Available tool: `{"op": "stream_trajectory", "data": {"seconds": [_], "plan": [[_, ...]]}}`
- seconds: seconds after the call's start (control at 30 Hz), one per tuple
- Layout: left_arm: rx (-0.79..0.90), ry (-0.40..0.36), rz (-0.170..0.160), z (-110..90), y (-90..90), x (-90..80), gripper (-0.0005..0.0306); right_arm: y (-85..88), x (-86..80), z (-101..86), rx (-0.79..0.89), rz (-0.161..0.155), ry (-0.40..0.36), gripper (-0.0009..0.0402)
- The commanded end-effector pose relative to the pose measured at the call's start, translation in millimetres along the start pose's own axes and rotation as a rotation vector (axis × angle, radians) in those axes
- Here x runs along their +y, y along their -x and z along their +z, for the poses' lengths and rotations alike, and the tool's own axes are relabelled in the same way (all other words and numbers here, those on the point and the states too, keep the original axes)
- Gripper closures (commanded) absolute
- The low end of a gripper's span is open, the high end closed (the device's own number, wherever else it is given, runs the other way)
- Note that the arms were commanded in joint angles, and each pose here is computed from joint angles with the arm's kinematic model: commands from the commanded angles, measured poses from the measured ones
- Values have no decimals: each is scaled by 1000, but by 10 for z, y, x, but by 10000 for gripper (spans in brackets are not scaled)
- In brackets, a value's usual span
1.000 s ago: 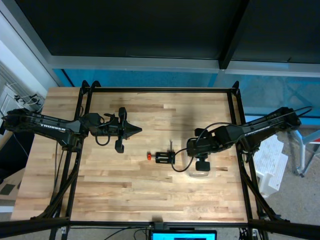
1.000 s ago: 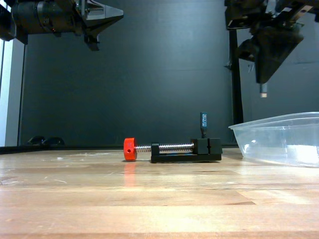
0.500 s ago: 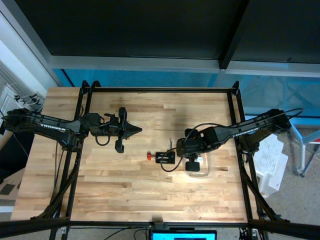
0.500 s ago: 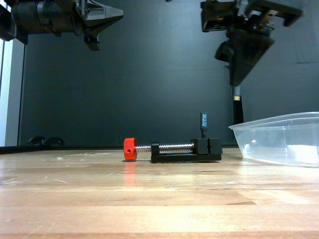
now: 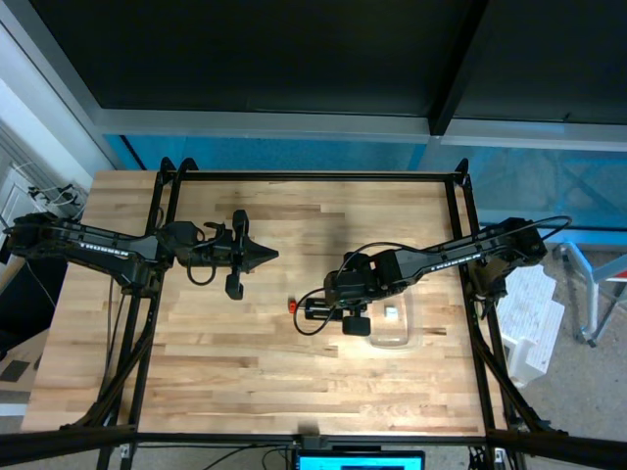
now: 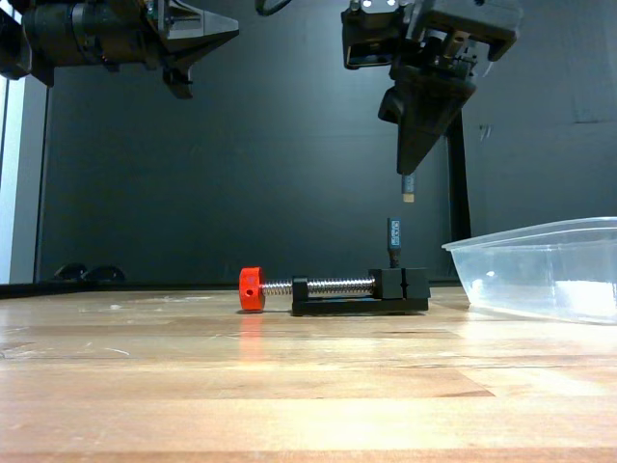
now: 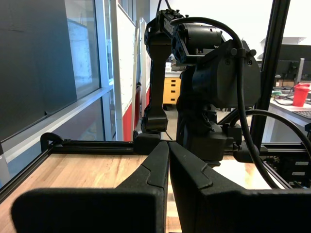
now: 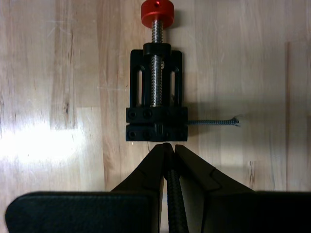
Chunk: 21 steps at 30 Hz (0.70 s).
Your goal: Pick the usb-c connector and install on the hub
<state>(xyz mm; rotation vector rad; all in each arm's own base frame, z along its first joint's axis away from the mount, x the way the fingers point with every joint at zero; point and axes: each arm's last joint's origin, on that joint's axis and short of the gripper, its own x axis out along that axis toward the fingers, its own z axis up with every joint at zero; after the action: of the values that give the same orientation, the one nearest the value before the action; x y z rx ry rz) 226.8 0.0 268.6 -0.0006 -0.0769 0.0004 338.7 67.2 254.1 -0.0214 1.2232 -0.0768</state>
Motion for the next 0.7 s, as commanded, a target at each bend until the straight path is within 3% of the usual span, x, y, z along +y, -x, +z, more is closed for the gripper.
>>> {"op": "stream_trajectory", "data": {"seconds": [0.03, 0.2, 0.3, 0.7], "plan": [[0, 0, 0, 0, 0, 1, 300, -37, -10, 20, 6, -4, -5, 393], [0, 0, 0, 0, 0, 1, 300, -73, -24, 44, 6, -11, -12, 393], [0, 0, 0, 0, 0, 1, 300, -73, -32, 47, 0, -31, -23, 393], [0, 0, 0, 0, 0, 1, 300, -71, -17, 54, -9, -26, -40, 393]]}}
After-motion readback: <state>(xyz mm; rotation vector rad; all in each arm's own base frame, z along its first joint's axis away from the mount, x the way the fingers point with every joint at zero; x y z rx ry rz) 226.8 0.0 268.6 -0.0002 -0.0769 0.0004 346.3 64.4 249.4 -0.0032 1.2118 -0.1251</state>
